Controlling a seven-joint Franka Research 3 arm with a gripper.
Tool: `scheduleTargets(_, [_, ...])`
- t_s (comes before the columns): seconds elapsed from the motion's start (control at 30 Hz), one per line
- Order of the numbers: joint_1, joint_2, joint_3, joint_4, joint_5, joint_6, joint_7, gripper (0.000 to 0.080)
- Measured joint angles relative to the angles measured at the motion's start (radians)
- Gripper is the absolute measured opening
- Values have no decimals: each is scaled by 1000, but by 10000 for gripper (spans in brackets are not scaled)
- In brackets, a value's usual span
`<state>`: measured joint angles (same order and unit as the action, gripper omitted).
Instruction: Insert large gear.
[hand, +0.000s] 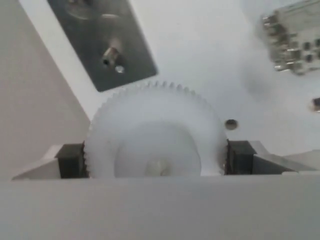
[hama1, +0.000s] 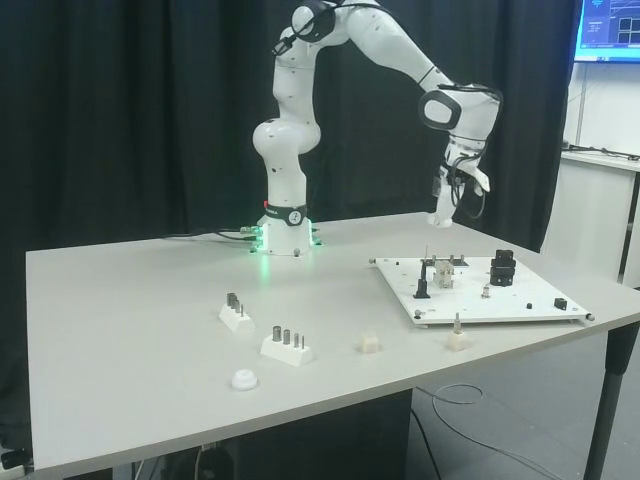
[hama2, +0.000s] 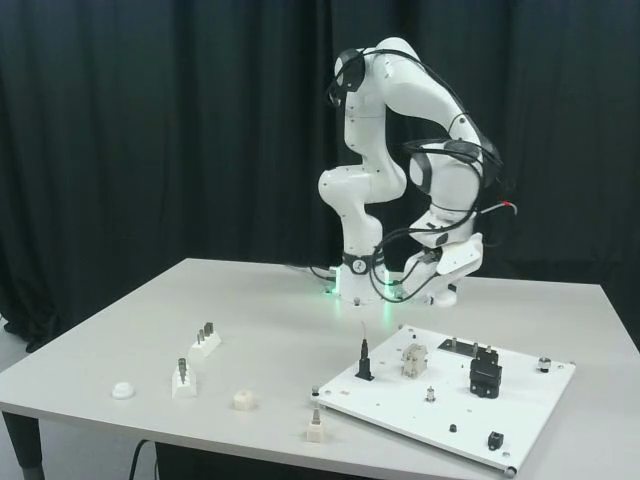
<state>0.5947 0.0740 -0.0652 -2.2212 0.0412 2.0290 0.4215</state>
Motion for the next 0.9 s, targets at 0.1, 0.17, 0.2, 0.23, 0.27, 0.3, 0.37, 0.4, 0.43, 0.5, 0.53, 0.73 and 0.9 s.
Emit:
scheduleTargets(0.1, [21,-7,11,-23,-13,17,51,597])
scheduleTargets(0.17, [33,-11,17,-39,-20,31,82,597])
scheduleTargets(0.2, [39,-14,20,-47,-23,38,95,597])
scheduleTargets(0.23, [45,-16,21,-54,-25,45,107,597])
scheduleTargets(0.27, [51,-17,23,-60,-27,51,118,597])
scheduleTargets(0.3, [56,-19,24,-67,-29,59,126,597])
scheduleTargets(0.37, [64,-20,24,-78,-29,74,141,597])
scheduleTargets(0.4, [68,-21,24,-83,-29,80,147,597])
scheduleTargets(0.43, [70,-21,24,-87,-29,87,153,597])
scheduleTargets(0.5, [74,-21,25,-95,-29,98,162,597])
scheduleTargets(0.53, [74,-21,25,-98,-29,103,165,597])
scheduleTargets(0.73, [74,-21,25,-114,-29,119,176,597])
scheduleTargets(0.9, [74,-21,25,-129,-28,145,180,597])
